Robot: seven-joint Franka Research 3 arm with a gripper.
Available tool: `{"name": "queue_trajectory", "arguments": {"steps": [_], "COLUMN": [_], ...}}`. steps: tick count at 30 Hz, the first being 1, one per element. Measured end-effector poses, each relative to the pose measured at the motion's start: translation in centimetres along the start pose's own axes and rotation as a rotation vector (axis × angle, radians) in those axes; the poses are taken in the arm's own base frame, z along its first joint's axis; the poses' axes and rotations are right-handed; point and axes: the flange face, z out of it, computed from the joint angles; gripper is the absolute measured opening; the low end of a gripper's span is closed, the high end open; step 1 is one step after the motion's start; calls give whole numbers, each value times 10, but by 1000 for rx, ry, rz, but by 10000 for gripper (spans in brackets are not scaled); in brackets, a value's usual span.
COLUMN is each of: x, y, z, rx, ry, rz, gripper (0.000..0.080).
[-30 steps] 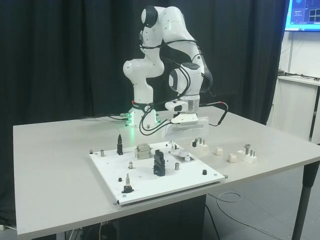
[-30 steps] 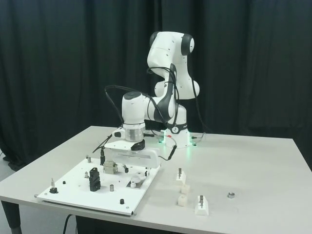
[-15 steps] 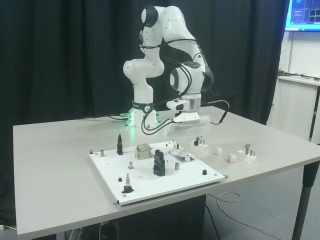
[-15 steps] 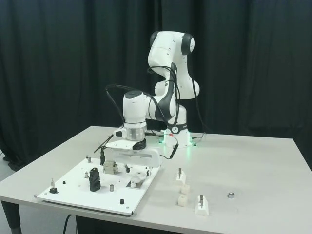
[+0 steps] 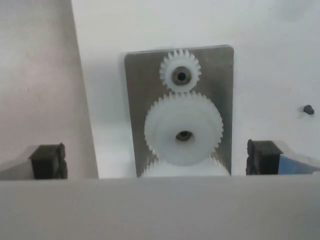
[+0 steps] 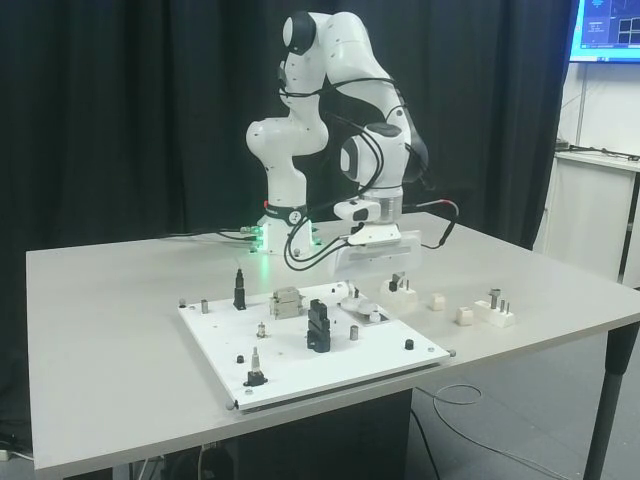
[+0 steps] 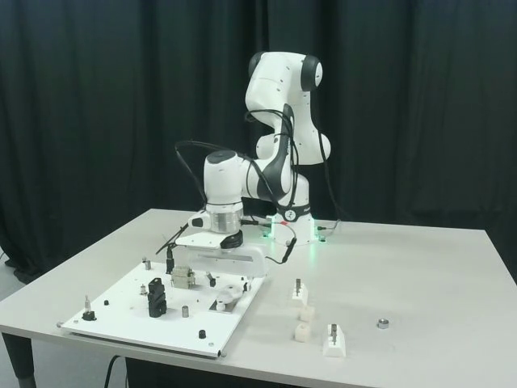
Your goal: Insert medium gear.
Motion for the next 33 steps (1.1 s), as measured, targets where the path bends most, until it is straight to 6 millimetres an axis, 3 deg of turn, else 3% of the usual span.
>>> {"name": "queue_trajectory", "arguments": {"steps": [29, 30, 33], "x": [3, 3, 3], "y": [10, 10, 10], "z": [18, 19, 19], "rx": [15, 15, 14], "ry": [14, 15, 15], "rz": [32, 28, 20], "gripper": [800, 752, 752]}}
